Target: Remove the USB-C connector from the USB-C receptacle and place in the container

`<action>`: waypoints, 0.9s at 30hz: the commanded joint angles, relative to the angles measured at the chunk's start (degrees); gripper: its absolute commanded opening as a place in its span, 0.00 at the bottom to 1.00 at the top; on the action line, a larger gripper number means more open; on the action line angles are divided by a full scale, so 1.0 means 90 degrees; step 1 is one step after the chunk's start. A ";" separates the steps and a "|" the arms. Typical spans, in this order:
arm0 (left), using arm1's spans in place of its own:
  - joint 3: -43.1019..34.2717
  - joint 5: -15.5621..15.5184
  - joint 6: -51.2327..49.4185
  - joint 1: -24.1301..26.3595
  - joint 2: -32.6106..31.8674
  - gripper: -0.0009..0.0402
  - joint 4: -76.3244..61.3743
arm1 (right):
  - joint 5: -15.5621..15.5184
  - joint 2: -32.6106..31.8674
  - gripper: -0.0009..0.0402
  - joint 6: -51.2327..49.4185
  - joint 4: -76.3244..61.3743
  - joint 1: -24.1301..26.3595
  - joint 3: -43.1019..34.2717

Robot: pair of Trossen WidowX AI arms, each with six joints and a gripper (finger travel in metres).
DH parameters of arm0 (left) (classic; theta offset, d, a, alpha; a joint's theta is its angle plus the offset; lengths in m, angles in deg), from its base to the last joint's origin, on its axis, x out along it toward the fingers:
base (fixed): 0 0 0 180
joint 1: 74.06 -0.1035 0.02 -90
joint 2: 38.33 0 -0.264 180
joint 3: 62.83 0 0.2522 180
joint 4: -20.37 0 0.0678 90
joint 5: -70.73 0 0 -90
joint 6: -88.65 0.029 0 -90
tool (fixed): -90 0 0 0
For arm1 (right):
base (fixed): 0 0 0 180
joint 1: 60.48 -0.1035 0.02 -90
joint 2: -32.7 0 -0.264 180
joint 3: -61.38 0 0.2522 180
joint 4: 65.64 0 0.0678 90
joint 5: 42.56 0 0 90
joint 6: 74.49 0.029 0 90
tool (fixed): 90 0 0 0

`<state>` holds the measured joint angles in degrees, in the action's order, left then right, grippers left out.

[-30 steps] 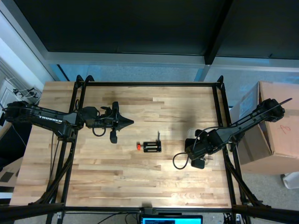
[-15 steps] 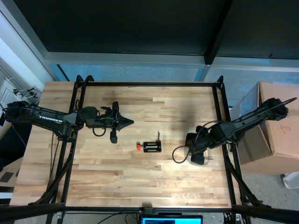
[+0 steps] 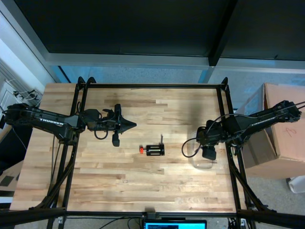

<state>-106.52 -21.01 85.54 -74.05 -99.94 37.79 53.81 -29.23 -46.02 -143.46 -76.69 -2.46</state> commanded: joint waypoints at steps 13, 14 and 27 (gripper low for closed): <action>-0.0002 0.0000 0.0000 -0.0002 0.0000 0.02 0.0002 | -0.0702 0.0049 0.88 -0.0168 -0.0355 0.0063 0.0005; -0.0002 0.0000 0.0000 -0.0002 0.0000 0.02 0.0002 | -0.0325 0.0041 0.87 0.0085 -0.0423 0.0066 0.0005; -0.0002 0.0000 0.0000 0.0000 -0.0002 0.02 -0.0005 | -0.0954 0.0039 0.78 0.0427 -0.0449 0.0049 0.0005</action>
